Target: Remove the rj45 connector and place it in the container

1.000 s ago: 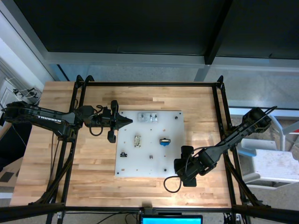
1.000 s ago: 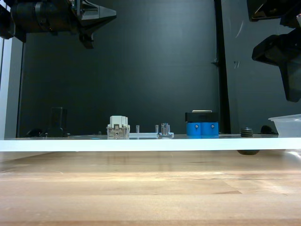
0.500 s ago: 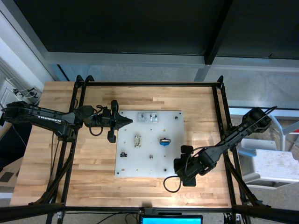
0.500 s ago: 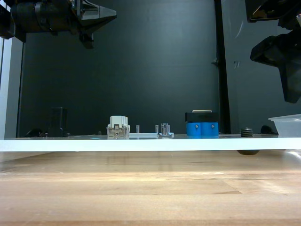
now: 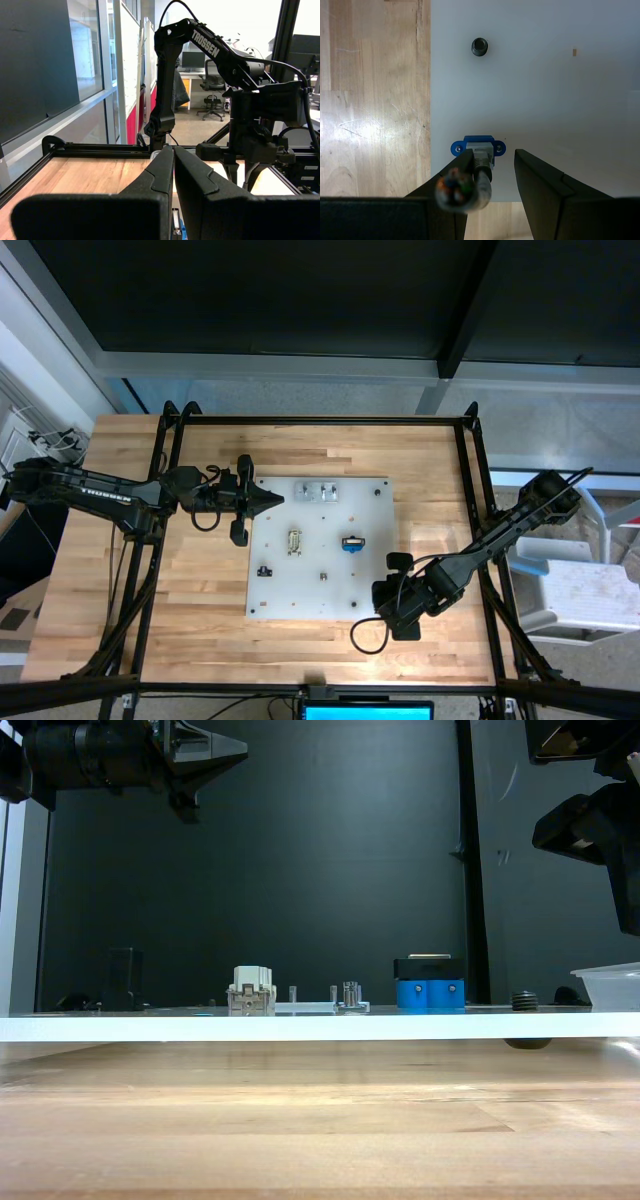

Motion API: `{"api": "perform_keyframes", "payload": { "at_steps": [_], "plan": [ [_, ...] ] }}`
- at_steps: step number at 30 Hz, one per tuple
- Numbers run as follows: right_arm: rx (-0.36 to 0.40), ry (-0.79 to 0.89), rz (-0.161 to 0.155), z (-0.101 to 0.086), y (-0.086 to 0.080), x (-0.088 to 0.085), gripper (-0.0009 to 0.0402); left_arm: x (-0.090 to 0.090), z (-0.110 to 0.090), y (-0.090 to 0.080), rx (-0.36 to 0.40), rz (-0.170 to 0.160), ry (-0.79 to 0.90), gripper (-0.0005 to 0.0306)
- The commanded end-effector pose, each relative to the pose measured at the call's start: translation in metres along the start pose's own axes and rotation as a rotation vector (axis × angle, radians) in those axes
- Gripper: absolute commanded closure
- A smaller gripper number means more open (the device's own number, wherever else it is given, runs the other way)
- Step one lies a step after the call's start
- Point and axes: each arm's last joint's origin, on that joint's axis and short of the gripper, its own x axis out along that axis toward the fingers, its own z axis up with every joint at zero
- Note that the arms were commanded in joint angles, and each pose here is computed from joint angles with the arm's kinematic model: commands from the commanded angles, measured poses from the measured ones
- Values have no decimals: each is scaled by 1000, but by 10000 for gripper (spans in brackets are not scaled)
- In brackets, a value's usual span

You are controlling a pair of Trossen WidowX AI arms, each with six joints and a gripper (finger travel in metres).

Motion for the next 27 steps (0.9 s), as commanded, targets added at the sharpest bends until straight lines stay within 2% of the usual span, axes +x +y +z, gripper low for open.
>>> {"api": "perform_keyframes", "payload": {
  "at_steps": [1, 5, 27],
  "plan": [
    [0, 2, 0, -1, 0, 0, 281, 0, 0, 0, 0, 0, 0, 300],
    [0, 7, 10, -1, 0, 1, 281, 0, 0, 0, 0, 0, 0, 300],
    [0, 5, 11, -2, 0, 3, 280, 0, 0, 0, 0, 0, 0, 300]
  ]
}}
